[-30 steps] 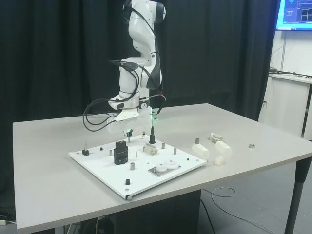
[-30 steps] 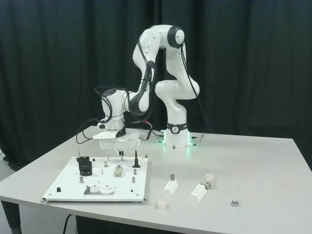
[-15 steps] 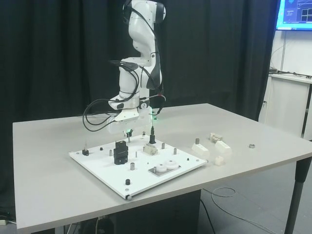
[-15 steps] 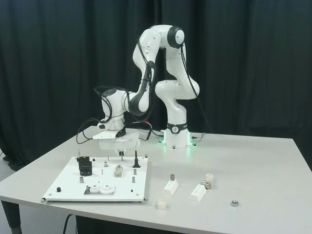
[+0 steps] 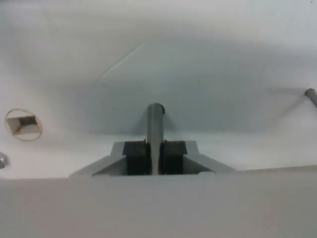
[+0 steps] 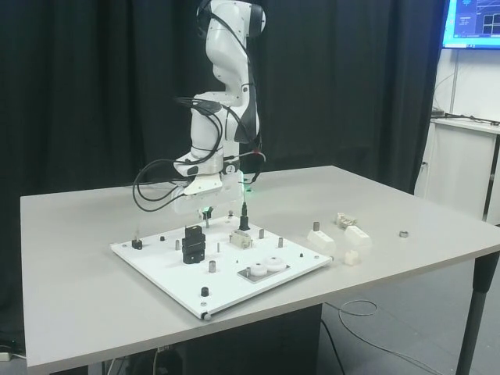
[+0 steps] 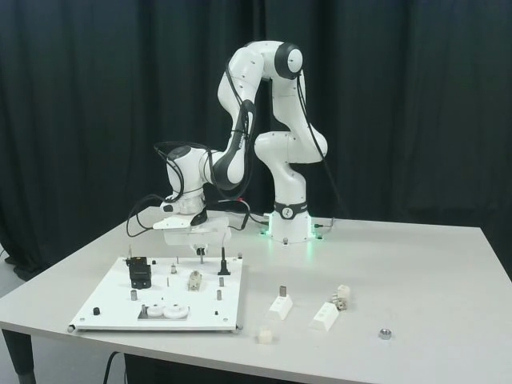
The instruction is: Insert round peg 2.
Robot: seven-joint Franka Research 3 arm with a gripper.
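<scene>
I have the peg [image 5: 155, 134] in hand: in the wrist view the two black fingers [image 5: 134, 157] are clamped on its grey shaft, one pad on each side, and the peg points straight down toward the white board [image 5: 208, 64] below. So the pick-up part is done, by my reading, and what remains is the insertion itself. From the wrist view I cannot tell whether the lower end of the peg already touches the board or hangs just above it; the tip shows against a shadowed patch of board, and I cannot make out a hole there. A square socket [image 5: 24, 124] sits off to one side on the board, apart from the peg, and another thin grey pin [image 5: 311, 94] shows at the edge. In the first room view the gripper [image 6: 206, 209] hovers low over the rear part of the white board [image 6: 172, 266], near the black block [image 6: 193, 241] and the small upright posts, and the second room view shows the gripper [image 7: 200, 250] over the same rear area of the board [image 7: 112, 308] on the grey bench [image 7: 432, 288]. I judge the task about midway: peg held upright, positioned over the board, not yet shown seated and released.
</scene>
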